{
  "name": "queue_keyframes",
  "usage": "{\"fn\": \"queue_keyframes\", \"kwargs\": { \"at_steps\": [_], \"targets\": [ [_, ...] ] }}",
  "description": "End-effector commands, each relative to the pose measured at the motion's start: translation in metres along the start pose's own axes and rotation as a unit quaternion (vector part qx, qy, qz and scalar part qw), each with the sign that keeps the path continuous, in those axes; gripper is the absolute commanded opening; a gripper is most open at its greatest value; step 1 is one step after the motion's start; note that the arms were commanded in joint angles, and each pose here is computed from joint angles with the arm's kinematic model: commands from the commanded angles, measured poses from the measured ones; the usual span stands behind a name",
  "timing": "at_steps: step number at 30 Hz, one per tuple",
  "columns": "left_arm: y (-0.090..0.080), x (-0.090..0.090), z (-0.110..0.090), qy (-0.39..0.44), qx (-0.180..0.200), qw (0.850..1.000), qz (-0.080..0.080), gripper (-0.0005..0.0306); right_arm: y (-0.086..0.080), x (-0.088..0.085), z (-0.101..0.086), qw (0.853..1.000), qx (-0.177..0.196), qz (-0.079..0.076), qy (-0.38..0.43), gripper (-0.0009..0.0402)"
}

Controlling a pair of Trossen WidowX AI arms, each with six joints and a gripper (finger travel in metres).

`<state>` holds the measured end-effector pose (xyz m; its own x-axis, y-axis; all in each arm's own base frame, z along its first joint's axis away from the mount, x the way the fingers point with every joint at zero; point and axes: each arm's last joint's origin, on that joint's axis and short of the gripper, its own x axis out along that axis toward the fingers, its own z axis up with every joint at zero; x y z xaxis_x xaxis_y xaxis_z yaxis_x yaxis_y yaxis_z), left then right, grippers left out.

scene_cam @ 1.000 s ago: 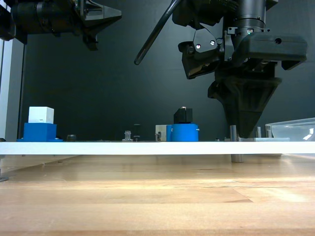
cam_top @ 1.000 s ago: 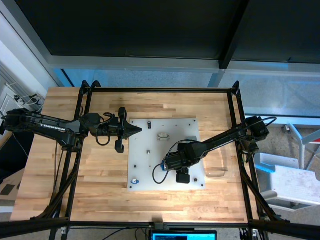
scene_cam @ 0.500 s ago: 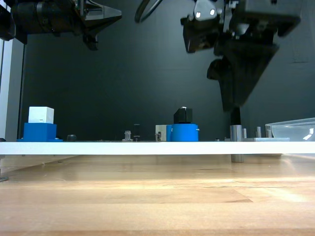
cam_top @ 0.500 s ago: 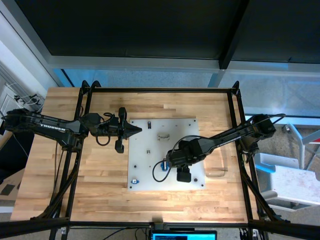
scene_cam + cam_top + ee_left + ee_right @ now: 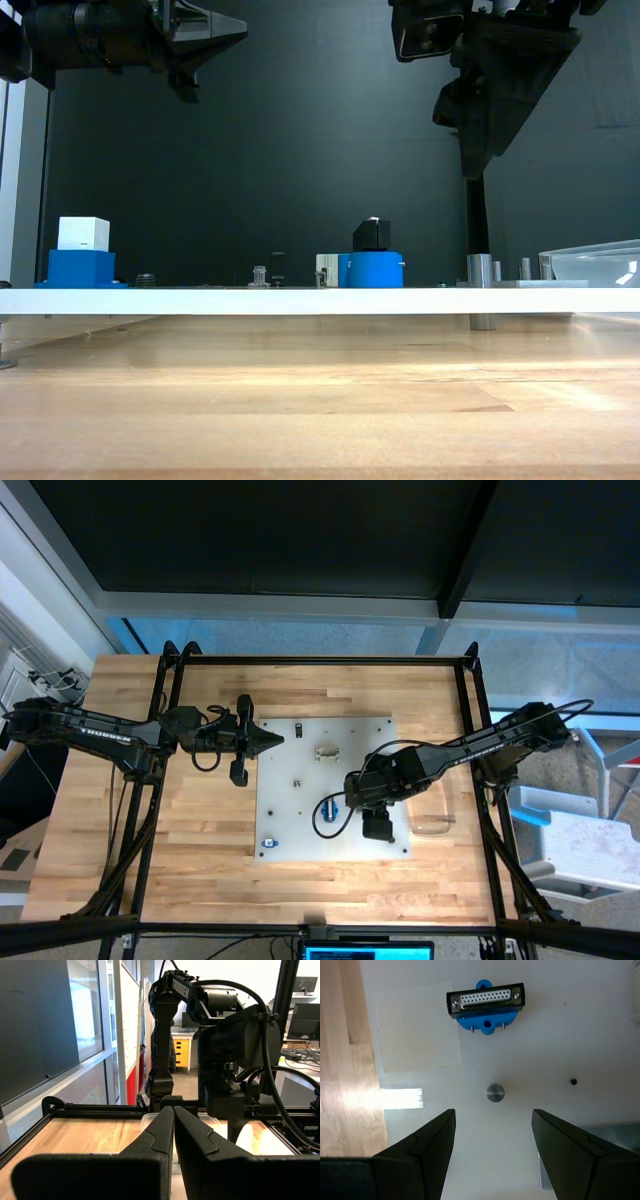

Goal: Pick the 16mm cylinder and place it in the taskboard

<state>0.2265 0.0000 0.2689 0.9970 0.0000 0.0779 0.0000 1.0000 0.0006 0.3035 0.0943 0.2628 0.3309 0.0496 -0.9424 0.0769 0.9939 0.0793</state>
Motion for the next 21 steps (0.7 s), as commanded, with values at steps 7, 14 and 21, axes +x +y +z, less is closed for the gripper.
{"fn": "queue_keyframes", "kwargs": {
  "at_steps": [7,14,21],
  "targets": [
    [0.0000,0.0000,0.0000,0.000,0.000,1.000,0.000,0.0000,-0.0008,-0.0006,-0.0010,1.000,0.000,-0.006,0.003,0.0212],
    [0.0001,0.0000,0.0000,0.000,0.000,1.000,0.000,0.0000,-0.0011,-0.0006,-0.0014,1.000,0.002,-0.007,0.006,0.0212],
    [0.0001,0.0000,0.0000,0.000,0.000,1.000,0.000,0.0000,-0.0021,-0.0007,-0.0040,1.000,0.003,-0.012,0.019,0.0212]
  ]
}}
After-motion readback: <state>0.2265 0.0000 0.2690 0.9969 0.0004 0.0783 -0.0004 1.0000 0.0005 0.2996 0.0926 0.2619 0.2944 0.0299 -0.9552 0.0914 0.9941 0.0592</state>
